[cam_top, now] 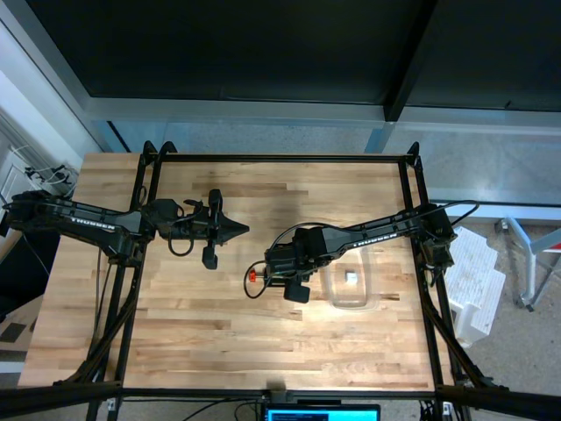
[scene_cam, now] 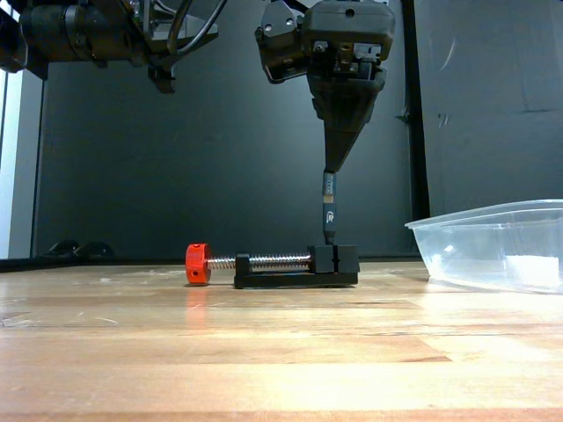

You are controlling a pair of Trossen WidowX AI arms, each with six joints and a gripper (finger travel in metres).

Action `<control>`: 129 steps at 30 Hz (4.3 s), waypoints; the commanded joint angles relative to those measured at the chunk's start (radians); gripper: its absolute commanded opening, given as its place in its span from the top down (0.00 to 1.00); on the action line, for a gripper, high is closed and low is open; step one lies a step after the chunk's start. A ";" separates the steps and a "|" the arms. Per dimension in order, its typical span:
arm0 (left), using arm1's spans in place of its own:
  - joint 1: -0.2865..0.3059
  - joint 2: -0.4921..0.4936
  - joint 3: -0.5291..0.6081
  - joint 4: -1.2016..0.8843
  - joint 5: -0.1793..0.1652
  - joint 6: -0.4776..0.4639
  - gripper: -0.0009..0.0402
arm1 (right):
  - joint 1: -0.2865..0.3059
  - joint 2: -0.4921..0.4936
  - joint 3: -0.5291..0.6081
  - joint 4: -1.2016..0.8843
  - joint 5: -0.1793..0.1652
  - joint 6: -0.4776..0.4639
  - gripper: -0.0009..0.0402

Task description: Pick the USB-C connector and install on taskboard

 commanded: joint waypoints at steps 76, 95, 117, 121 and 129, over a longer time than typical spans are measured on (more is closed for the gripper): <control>0.000 0.000 0.000 0.000 0.000 0.000 0.98 | -0.001 -0.018 -0.097 0.103 -0.021 -0.050 0.98; 0.000 0.000 0.000 0.000 0.000 0.000 0.98 | 0.000 -0.085 -0.097 0.110 -0.021 -0.054 0.62; 0.000 0.000 0.000 -0.006 0.000 0.000 0.98 | -0.003 -0.286 -0.151 0.100 -0.022 -0.124 0.37; 0.000 0.000 0.000 -0.006 0.000 0.000 0.98 | -0.026 -0.363 -0.235 0.226 -0.022 -0.133 0.42; 0.000 0.000 0.000 -0.006 0.000 0.000 0.98 | -0.098 -0.581 -0.491 0.625 -0.021 -0.225 0.72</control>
